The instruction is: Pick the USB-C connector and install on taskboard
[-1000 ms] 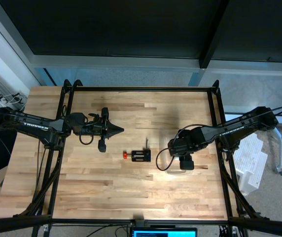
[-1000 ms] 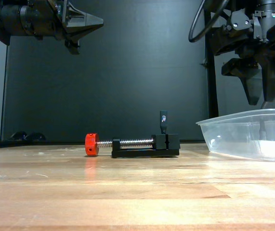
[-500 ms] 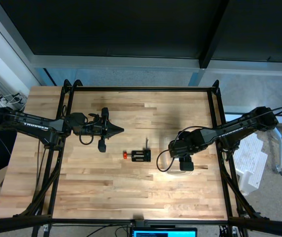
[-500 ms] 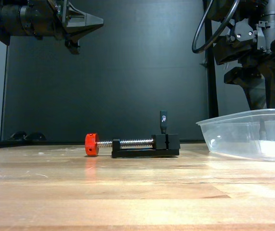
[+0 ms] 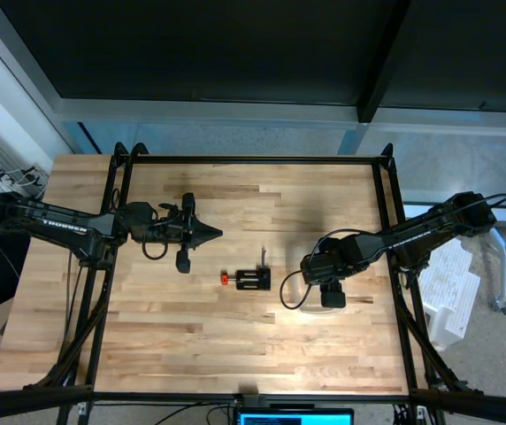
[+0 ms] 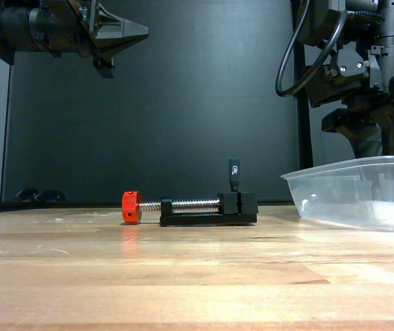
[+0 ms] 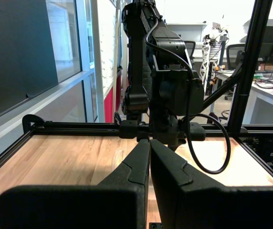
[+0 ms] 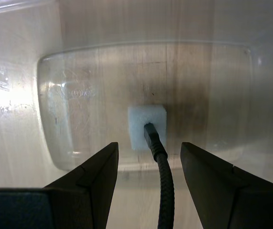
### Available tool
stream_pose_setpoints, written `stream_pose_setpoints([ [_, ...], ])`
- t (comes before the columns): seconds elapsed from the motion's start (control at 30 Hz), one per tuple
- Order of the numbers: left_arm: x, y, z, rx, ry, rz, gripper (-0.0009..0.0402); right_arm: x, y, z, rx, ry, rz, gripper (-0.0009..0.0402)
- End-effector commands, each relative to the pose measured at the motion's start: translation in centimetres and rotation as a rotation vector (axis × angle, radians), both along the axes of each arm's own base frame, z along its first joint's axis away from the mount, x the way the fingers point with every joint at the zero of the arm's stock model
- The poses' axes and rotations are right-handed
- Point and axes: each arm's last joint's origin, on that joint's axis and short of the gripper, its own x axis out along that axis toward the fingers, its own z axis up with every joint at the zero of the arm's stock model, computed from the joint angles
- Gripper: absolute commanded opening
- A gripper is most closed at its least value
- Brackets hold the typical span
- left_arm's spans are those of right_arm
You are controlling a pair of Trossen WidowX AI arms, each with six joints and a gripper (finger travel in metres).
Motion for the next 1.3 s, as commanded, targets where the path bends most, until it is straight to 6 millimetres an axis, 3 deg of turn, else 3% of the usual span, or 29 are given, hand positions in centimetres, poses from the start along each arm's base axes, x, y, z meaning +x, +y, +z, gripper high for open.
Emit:
stream_pose_setpoints([
  [0.03, 0.01, 0.01, 0.01, 0.0, 0.0, 0.0, 0.0, 0.0, 0.0, -0.06, 0.001, -0.004, 0.001, 0.0181],
  [0.23, 0.01, 0.01, 0.01, 0.0, 0.0, 0.0, 0.0, -0.03, -0.04, -0.11, 0.0, -0.002, 0.001, 0.0171],
  [1.13, 0.01, 0.0, 0.01, 0.0, 0.0, 0.0, 0.0, -0.02, -0.04, -0.13, 0.0, -0.004, 0.005, -0.0003],
  [1.3, 0.01, 0.0, 0.01, 0.0, 0.0, 0.0, 0.0, -0.06, -0.05, -0.14, -0.001, 0.0, 0.005, -0.0001],
])
